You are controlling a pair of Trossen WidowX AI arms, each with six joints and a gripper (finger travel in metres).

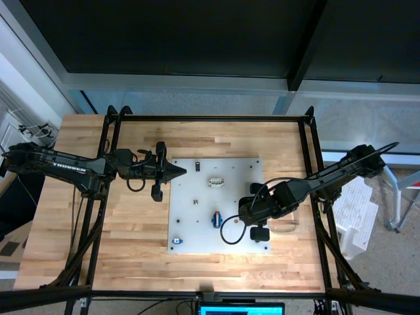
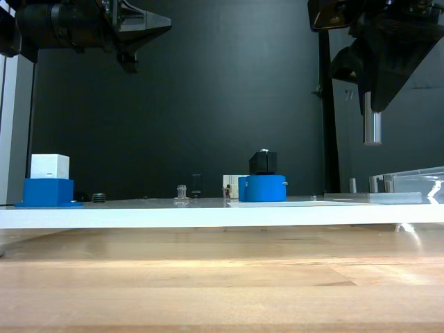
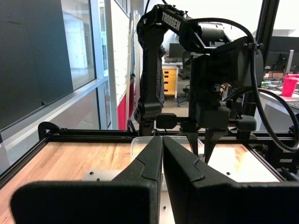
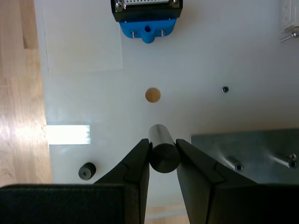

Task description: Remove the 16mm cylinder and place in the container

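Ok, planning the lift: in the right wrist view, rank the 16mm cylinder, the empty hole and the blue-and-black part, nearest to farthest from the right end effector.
1. 16mm cylinder, gripped in the right end effector.
2. Empty hole, just ahead on the white board.
3. Blue-and-black part, farthest ahead.
The left end effector, shut, hangs over the board's left edge.

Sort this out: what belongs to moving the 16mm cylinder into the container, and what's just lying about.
Job: 16mm cylinder, held by right gripper above the board; container by the board's right edge.
Lying about: blue-and-black part, white cube, grey block; left gripper, shut, parked at left.
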